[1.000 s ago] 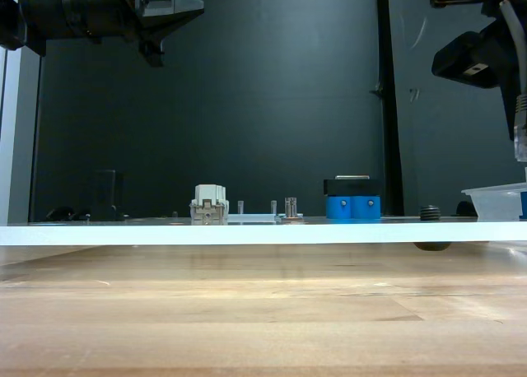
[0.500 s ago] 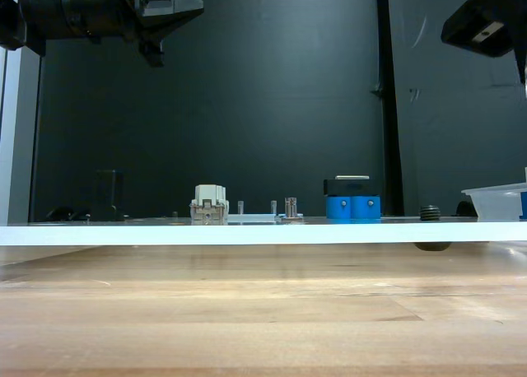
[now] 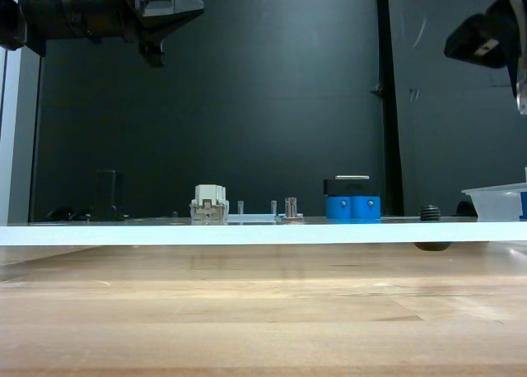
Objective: Remove the rj45 connector and place it in the container
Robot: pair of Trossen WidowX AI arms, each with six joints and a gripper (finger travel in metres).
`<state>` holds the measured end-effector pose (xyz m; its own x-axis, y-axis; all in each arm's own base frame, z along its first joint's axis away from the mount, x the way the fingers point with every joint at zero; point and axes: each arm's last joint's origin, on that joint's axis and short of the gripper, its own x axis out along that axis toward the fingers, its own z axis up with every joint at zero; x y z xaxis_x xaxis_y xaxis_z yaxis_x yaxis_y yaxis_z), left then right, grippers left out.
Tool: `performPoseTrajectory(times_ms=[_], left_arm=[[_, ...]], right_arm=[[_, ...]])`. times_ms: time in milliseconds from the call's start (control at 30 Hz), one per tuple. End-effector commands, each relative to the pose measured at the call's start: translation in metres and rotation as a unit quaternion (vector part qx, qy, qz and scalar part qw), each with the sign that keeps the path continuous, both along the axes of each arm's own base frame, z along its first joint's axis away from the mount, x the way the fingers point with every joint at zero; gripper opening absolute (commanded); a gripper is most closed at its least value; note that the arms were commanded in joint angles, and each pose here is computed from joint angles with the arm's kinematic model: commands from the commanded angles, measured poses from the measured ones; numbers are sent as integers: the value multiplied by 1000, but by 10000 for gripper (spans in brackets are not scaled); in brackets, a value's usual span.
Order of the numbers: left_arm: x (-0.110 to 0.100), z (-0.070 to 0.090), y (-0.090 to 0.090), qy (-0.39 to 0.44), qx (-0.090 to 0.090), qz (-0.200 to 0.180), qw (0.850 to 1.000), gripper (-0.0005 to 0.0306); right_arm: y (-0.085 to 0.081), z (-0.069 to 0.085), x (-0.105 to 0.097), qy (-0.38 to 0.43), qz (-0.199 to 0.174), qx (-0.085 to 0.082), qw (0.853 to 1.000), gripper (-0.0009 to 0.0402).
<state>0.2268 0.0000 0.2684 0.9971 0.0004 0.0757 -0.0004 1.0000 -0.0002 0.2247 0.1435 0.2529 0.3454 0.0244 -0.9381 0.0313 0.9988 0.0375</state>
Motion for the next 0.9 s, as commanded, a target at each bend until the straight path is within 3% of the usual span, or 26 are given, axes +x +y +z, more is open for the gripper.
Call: performPoseTrajectory(times_ms=[33, 467, 900], left_arm=[[0, 0, 0, 0, 0, 0, 1000, 1], [0, 0, 0, 0, 0, 0, 1000, 1], [0, 0, 0, 0, 0, 0, 1000, 1]], right_arm=[[-10, -4, -7, 4, -14, 1, 1000, 0], [-46, -12, -50, 25, -42, 0, 999, 0], [-69, -10, -88, 63, -51, -22, 996, 0]])
